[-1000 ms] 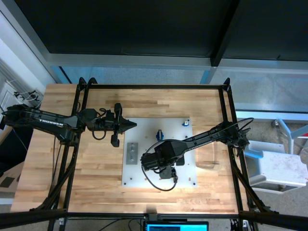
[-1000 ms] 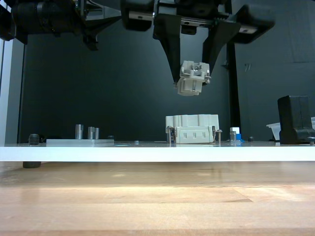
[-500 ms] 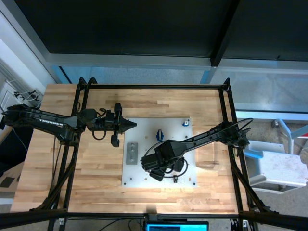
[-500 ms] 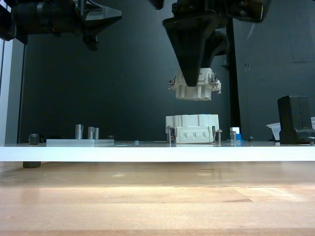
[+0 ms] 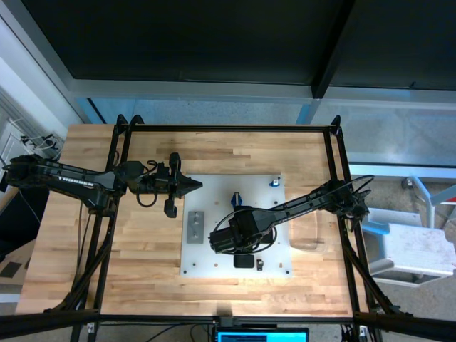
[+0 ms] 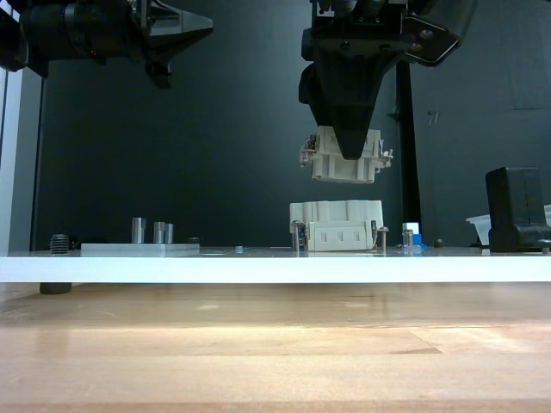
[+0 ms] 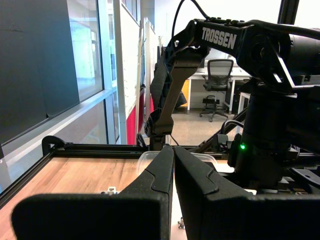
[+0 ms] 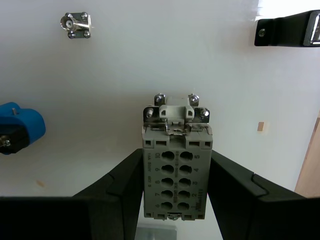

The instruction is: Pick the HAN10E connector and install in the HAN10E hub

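My right gripper (image 6: 347,148) hangs over the white board, shut on the HAN10E connector (image 6: 345,160), a pale grey-silver insert held level. Directly beneath, with a small gap, the cream HAN10E hub (image 6: 337,225) is screwed to the board. In the right wrist view the connector (image 8: 175,175) shows its numbered holes between my black fingers (image 8: 120,185), and a screwed metal end (image 8: 175,112) that looks like the hub's pokes out beyond it. From above, the right gripper (image 5: 232,242) covers both parts. My left gripper (image 5: 195,184) is parked shut at the board's far left corner, fingertips together (image 7: 173,148).
On the white board (image 5: 214,268) stand a grey metal block with pegs (image 5: 194,226), a blue upright part (image 5: 236,199) and a black part (image 5: 244,261). A small silver fitting (image 8: 75,22) lies nearby. A clear container (image 5: 306,235) lies right of the board.
My right gripper has turned at the wrist, bringing the tilted connector level, and has carried it slightly down and right until it is over the hub. The left arm has not moved.
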Motion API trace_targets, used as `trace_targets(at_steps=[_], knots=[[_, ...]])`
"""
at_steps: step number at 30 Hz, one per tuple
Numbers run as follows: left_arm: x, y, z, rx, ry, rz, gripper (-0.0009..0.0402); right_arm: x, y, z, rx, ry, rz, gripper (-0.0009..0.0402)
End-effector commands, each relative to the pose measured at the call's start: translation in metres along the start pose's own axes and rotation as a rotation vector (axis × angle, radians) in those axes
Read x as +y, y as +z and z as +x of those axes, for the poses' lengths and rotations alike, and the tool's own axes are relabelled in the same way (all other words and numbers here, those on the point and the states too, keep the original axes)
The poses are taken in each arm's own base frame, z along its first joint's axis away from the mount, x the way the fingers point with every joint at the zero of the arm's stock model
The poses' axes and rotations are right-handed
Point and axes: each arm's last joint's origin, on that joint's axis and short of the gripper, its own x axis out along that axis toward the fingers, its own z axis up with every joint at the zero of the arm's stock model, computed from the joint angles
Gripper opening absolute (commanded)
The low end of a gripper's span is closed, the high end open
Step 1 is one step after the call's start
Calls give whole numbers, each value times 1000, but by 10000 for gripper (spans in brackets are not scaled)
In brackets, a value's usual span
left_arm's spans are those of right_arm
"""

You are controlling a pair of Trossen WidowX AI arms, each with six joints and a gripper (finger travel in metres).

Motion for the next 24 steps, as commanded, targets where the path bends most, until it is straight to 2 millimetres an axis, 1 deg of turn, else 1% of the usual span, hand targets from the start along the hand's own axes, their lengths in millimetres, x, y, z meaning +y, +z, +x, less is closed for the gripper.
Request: trace_targets(at_steps=[1,12,16,24], knots=[[0,0,0,-1,0,0,0,0,0,0,2,1,2,34],[0,0,0,-1,0,0,0,0,0,0,0,2,1,34],[0,0,0,-1,0,0,0,0,0,-2,12,1,-25,34],[0,0,0,-1,0,0,0,-1,-2,-7,15,-25,-23,34]])
